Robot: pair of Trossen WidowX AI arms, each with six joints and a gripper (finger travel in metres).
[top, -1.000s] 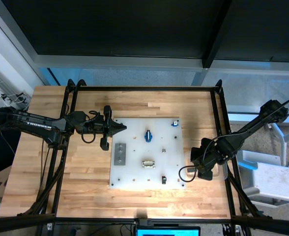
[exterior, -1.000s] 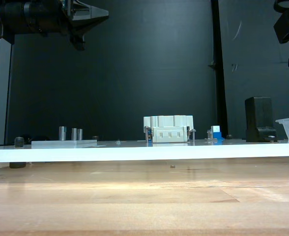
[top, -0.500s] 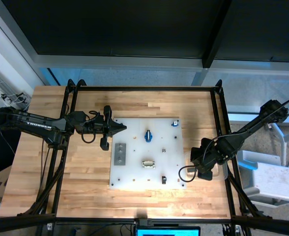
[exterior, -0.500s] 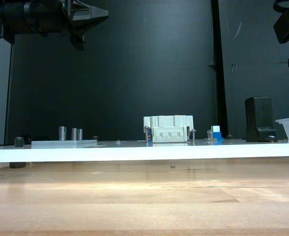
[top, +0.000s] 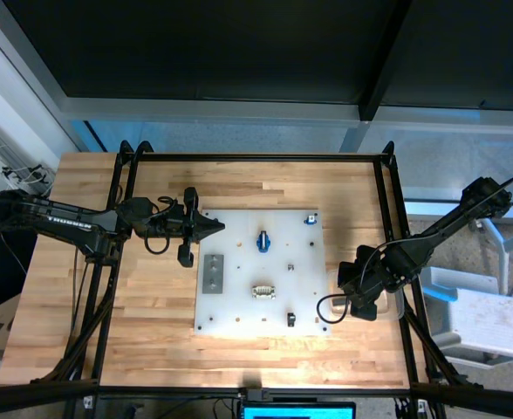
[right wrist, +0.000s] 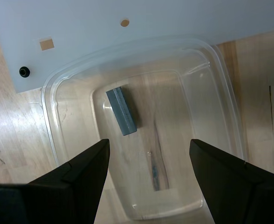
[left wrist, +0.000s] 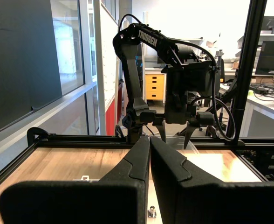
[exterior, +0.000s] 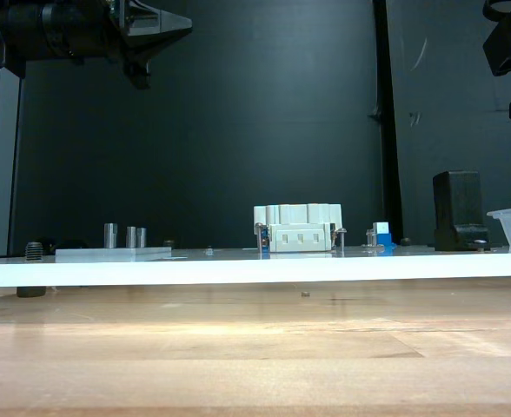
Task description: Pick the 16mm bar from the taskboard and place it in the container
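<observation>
Plainly, the right gripper (right wrist: 148,144) hangs with its jaws spread wide and nothing between them, directly above the container (right wrist: 47,100). Its two dark fingers (right wrist: 81,172) frame the tray's floor from either side.

Straight beneath the claw, on that floor, lies the 16mm bar (right wrist: 121,111), a short grey-blue block. It rests flat and apart from the tray's walls, nearer one finger than the other. Its long axis runs roughly crosswise to the line joining the two fingers, with a slight tilt. Beyond the bar, past the tray's rim, comes the edge of the taskboard (right wrist: 127,42), and the wooden table (right wrist: 6,116) shows around the tray.

Since the bar sits inside the container and clear of the claw, the placing looks done. The coming move is probably a straight lift away, which the bar does not obstruct.

The left gripper (top: 213,225) is far off across the board from the right one. Its jaws are pressed together on nothing, and it hovers high over the taskboard's far edge.
</observation>
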